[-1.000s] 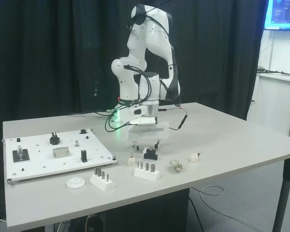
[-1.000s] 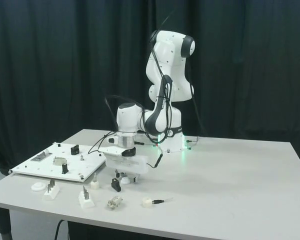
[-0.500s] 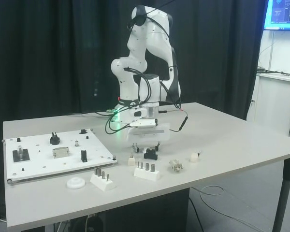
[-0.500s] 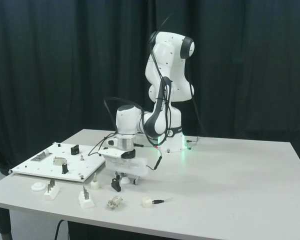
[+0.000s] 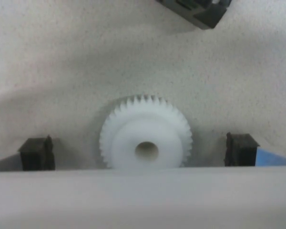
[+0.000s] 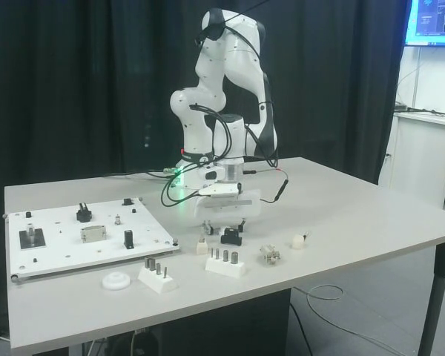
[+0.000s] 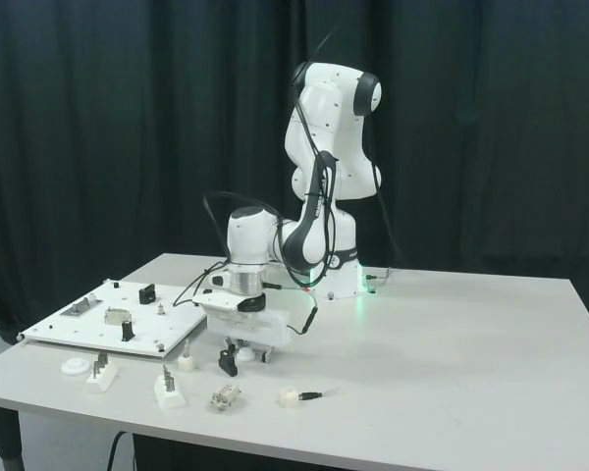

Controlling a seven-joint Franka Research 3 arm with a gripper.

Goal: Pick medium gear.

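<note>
The gripper [image 5: 138, 151] hangs low over the grey table [image 6: 356, 211], fingers spread wide, one black fingertip [image 5: 37, 153] on each side of the white gear [image 5: 146, 140] and neither touching it. In the wrist view the gear lies flat on the table between the pads, near the middle of the frame, its bore facing up. Its nearest edge is cut off by the pale underside of the hand that fills the bottom of that frame. A black block [image 5: 195, 10] pokes in at the upper right, clipped by the frame edge.

In the first room view the gripper [image 6: 222, 224] sits at the centre of the frame, and the gear below it is hidden by the hand. Just in front of it stands a black part [image 6: 231, 237], with a small white peg holder [image 6: 202, 245] beside it to the left. Lower down are a white block with pins [image 6: 225, 262], a metal connector [image 6: 270, 254] and a white knob [image 6: 299, 240] to the right. At lower left lie a second pin block [image 6: 156, 276] and a larger white gear [image 6: 116, 280]. The white board [image 6: 81, 237] fills the left of the frame, carrying small black and metal fittings too small to identify.

In the second room view the gripper [image 7: 242, 349] is left of centre, and a white shape just under it may be the gear, though it cannot be told for sure.
</note>
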